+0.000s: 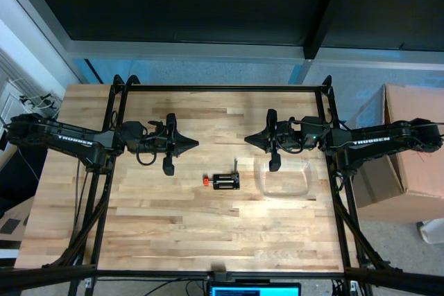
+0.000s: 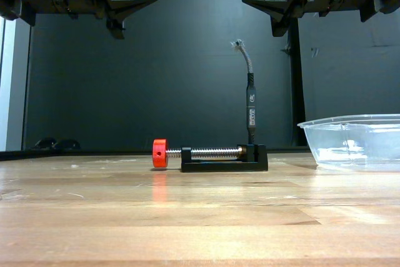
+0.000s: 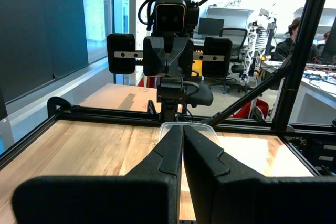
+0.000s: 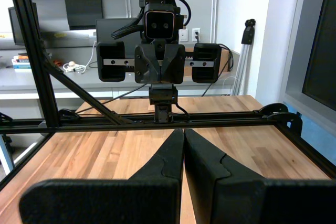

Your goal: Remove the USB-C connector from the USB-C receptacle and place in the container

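High view: left gripper (image 1: 194, 144) and right gripper (image 1: 248, 140) point tip to tip, well apart. The USB-C connector (image 1: 236, 166) is below, nearer the right fingers. The container (image 1: 307, 179) is under the right gripper.
Low view: connector upright, seated in the USB-C receptacle (image 2: 253, 152), well beneath both.
Wrist views: both pairs of fingers pressed together, empty.
Advice: open, descend, grip the connector body, pull straight up.

My left arm (image 1: 62, 136) stretched level and inward, left gripper (image 1: 196, 144) held high, fingers pressed together, my right arm (image 1: 378, 136) mirroring it, right gripper (image 1: 247, 140) pointing at the left one, well apart, fingers likewise together
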### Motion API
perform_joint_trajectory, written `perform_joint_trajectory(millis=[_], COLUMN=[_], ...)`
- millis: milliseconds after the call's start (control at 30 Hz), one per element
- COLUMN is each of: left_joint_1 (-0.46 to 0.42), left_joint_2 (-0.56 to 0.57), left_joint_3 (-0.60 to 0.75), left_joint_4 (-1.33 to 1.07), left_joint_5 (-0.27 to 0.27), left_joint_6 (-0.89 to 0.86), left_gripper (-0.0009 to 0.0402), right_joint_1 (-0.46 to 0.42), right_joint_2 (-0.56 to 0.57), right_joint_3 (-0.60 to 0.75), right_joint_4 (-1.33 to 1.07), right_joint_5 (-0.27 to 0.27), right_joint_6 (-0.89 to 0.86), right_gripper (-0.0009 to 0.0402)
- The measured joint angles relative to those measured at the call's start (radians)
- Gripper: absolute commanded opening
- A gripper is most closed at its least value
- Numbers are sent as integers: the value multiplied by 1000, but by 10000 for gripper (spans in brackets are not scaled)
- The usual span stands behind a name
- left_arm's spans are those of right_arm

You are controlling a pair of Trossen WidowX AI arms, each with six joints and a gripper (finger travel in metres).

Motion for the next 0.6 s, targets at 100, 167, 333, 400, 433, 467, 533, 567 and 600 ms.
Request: perform_joint_trajectory(millis=[100,167,333,400,433,467,533,567,600], left_joint_1=[0,0,0,0,0,0,0,0,0], left_joint_2=[0,0,0,0,0,0,0,0,0], left_joint_3=[0,0,0,0,0,0,0,0,0], left_joint_4=[0,0,0,0,0,0,0,0,0], left_joint_5=[0,0,0,0,0,0,0,0,0], left_joint_6=[0,0,0,0,0,0,0,0,0], left_gripper=[0,0,0,0,0,0,0,0,0], right_joint_1=[0,0,2,5,7,11,15,17,22], right_joint_2=[0,0,0,0,0,0,0,0,0], right_joint_3=[0,0,0,2,8,17,45,65,90], right_joint_4=[0,1,2,0,-10,-24,-79,-123,-182], right_joint_5=[0,0,0,-1,-1,-1,-1,-1,-2], right_joint_6=[4,8,8,8,8,8,8,8,8], right_gripper=[0,0,0,0,0,0,0,0,0])
